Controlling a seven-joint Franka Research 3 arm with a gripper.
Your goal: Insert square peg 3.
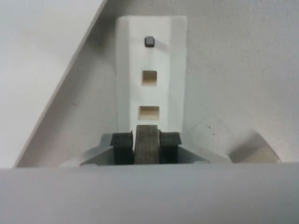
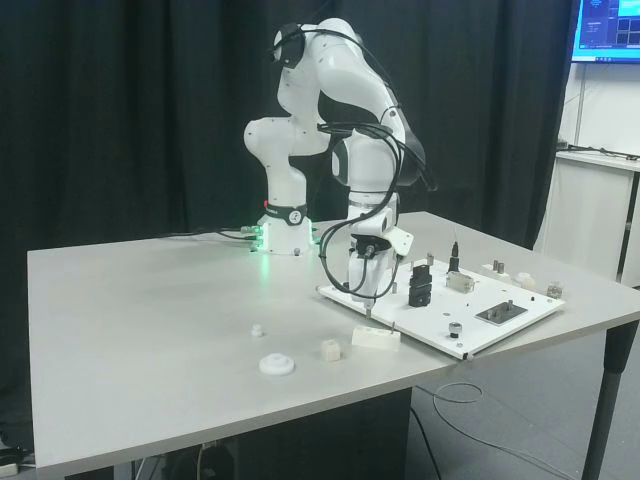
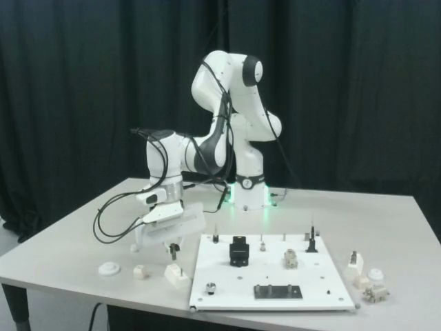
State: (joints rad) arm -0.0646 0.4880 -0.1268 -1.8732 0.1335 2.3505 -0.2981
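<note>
Tool [image 1: 146,140] clamped on square peg [image 1: 146,145], hovering above white block [image 1: 150,70]; next, needs lowering squarely into nearest empty hole [image 1: 149,111].

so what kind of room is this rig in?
Looks like a robotics lab test cell: black curtains behind a grey table, the white arm bolted to it, a white task board with fixtures, and a monitor in one corner.

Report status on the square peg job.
Claw shut on square peg, above white block. Far hole filled; two holes open. Nothing in the way.
</note>
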